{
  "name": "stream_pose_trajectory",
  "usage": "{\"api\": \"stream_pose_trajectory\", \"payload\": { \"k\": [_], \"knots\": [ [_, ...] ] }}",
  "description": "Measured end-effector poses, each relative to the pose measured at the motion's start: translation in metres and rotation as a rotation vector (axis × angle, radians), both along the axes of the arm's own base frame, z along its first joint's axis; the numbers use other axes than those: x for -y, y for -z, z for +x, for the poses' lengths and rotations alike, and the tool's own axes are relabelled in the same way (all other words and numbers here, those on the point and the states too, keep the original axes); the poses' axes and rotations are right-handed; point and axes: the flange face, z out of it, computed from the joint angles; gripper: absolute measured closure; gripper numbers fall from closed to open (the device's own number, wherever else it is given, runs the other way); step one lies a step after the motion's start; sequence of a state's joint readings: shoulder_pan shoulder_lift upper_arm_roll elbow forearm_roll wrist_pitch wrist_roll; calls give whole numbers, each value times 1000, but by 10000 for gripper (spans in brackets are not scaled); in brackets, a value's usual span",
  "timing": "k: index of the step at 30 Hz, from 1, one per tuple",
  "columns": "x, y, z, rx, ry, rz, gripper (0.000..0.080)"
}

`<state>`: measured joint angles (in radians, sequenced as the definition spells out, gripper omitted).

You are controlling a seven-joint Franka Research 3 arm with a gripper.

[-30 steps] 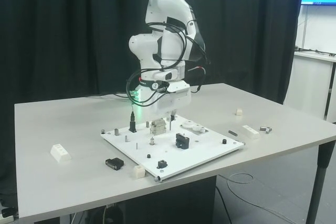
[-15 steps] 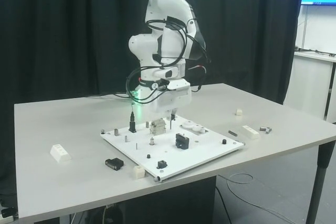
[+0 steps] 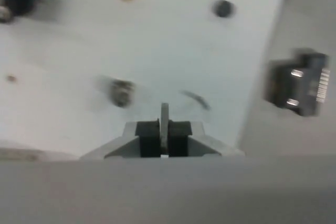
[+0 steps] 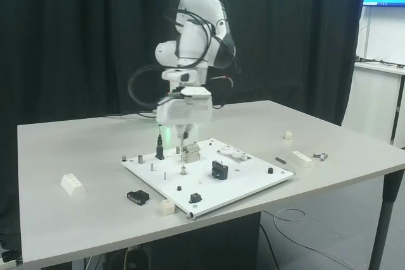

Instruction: Place square peg 1.

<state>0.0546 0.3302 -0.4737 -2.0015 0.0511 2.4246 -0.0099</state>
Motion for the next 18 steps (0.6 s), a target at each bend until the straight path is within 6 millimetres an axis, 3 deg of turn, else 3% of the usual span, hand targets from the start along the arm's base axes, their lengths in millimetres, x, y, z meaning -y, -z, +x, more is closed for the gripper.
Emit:
{"api": "stream_pose_trajectory", "payload": {
  "k": [8,18],
  "knots": [
    [54,-14,-5,-5,-35,-61,777],
    [104,-11,-15,-34,-49,-71,777]
  ]
}}
